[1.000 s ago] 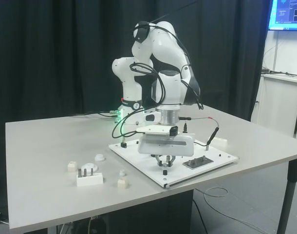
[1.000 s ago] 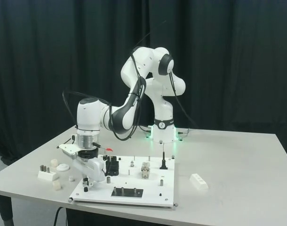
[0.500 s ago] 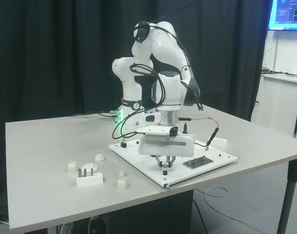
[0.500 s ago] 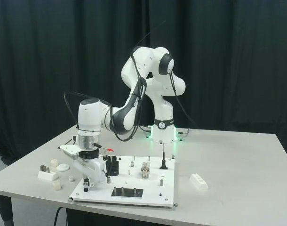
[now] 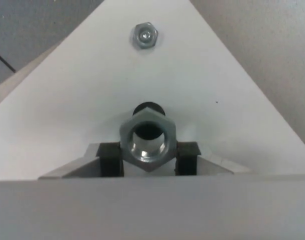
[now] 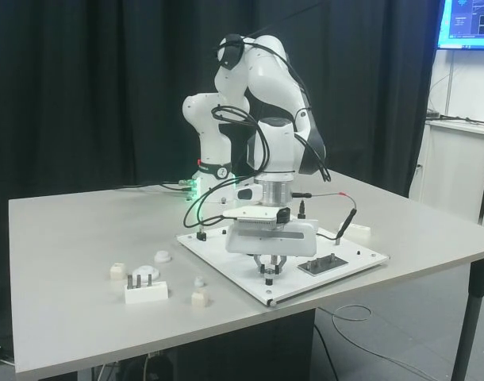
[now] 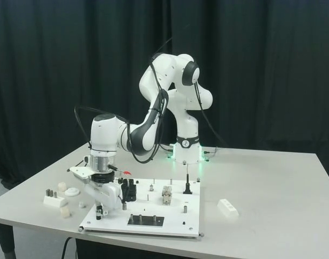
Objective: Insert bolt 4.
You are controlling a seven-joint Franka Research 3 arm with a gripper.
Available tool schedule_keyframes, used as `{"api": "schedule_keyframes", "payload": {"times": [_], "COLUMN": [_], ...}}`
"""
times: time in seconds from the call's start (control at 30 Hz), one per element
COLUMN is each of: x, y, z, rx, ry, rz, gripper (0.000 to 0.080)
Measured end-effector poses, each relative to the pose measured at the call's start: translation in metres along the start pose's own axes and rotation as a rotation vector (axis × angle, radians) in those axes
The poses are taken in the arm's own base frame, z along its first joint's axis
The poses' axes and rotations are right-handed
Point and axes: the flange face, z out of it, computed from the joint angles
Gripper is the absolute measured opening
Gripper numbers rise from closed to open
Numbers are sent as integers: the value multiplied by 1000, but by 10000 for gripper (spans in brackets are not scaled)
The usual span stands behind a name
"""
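While clamped on both flats, bolt [image 5: 147, 141] sits between claw [image 5: 147, 159] fingers

White arm [image 7: 153, 116] with black joints, looping black cables [image 6: 262, 155].

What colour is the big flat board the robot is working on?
The board is white. It shows best in the first room view.

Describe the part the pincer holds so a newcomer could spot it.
Find the white board on the grey table; the pincer hangs over its near corner. Between its black pads sits a grey hexagonal piece, hollow, unlike the small flat hex head beyond.
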Motion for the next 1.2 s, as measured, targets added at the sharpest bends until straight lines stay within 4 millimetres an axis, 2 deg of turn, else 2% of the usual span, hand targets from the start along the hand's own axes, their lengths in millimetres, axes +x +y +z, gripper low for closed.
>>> {"api": "schedule_keyframes", "payload": {"times": [1.2], "x": [1], "y": [1], "z": [2], "rx": [8], "ry": [5], "rz": [15], "gripper": [223]}}
